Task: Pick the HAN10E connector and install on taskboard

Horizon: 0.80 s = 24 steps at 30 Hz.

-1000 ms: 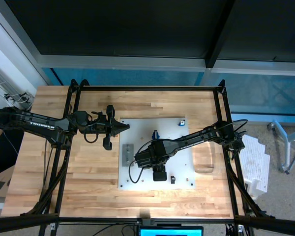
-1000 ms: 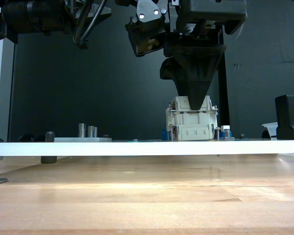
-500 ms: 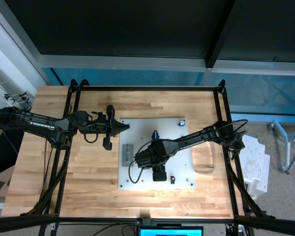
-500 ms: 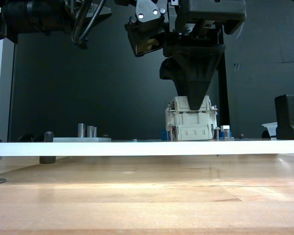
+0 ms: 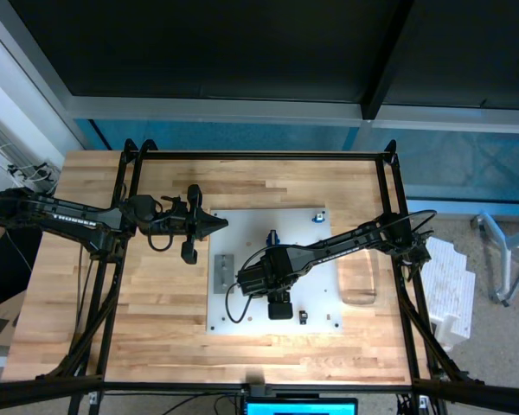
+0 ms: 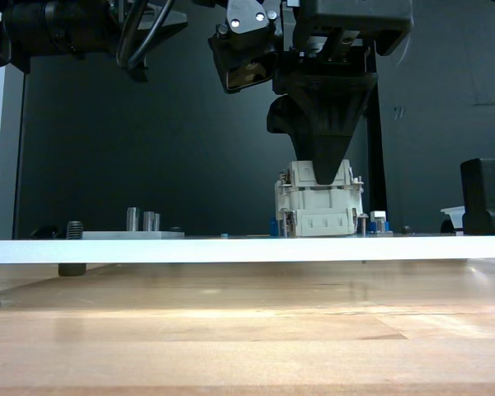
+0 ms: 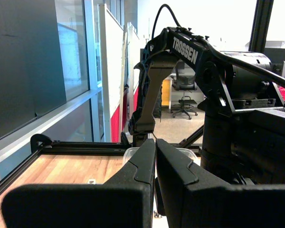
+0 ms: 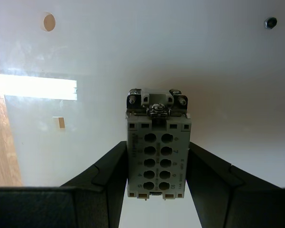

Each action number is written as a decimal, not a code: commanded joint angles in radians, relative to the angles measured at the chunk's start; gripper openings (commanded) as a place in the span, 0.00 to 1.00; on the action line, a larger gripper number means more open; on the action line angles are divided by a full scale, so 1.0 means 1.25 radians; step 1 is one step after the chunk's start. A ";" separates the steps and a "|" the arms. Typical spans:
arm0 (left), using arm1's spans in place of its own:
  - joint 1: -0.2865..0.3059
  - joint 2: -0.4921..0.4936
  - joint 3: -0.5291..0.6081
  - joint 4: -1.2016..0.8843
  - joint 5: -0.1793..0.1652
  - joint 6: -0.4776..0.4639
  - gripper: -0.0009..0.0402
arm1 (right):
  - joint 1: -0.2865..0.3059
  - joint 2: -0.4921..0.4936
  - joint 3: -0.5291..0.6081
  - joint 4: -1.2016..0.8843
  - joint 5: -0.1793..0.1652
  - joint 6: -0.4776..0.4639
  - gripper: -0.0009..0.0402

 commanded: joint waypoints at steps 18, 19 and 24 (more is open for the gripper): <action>0.000 0.000 0.000 0.000 0.000 0.000 0.02 | 0.000 -0.024 0.002 -0.004 0.002 0.001 0.71; 0.000 0.000 0.000 0.000 0.000 0.000 0.02 | -0.001 -0.026 0.002 -0.004 0.002 0.001 0.73; 0.000 0.000 0.000 0.000 0.000 0.000 0.02 | 0.000 -0.041 0.002 -0.009 0.008 0.002 0.80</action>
